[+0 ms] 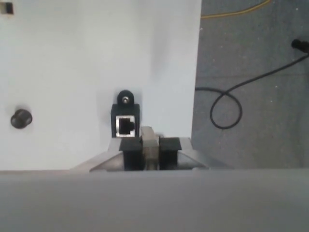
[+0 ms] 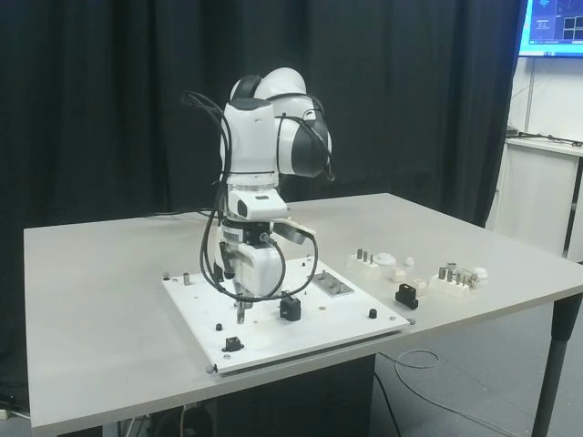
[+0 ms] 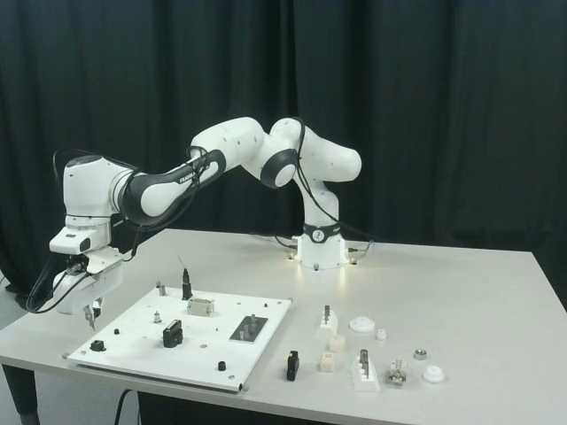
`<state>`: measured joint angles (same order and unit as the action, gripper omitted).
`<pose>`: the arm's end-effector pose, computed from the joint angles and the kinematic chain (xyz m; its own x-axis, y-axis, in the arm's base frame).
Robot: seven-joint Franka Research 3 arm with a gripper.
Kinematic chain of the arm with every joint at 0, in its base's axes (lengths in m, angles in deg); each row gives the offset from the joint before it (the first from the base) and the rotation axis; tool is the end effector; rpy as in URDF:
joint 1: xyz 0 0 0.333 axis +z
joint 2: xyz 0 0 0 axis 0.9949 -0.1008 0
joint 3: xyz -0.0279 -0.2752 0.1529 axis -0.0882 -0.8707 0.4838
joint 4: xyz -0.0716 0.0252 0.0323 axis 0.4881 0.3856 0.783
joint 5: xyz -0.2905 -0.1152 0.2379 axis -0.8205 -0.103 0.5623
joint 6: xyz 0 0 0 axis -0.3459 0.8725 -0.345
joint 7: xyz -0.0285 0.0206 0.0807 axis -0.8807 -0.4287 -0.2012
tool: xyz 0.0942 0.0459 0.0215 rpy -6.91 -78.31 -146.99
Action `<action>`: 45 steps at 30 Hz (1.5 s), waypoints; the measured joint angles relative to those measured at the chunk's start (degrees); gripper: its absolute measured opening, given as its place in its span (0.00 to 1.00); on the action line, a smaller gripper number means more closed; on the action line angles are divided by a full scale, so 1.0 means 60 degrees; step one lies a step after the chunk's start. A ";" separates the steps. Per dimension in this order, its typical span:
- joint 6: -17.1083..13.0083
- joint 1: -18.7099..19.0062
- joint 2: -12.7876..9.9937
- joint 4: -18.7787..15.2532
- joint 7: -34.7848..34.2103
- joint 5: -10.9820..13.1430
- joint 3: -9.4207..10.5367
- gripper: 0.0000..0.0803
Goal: Insert Ethernet.
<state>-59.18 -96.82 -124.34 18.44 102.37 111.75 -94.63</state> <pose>0.7176 -0.3586 0.2933 0.7012 0.7130 0.0012 0.7103 -0.6988 0.0843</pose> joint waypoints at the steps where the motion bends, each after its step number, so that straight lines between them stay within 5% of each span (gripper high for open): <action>1: 0.0004 0.0001 0.0014 0.0002 -0.0004 0.0000 -0.0002 0.08; 45: 0.0359 0.0128 0.0545 0.0278 -0.0394 0.0014 -0.0006 0.08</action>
<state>-57.02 -96.06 -121.07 20.11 100.01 111.83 -94.67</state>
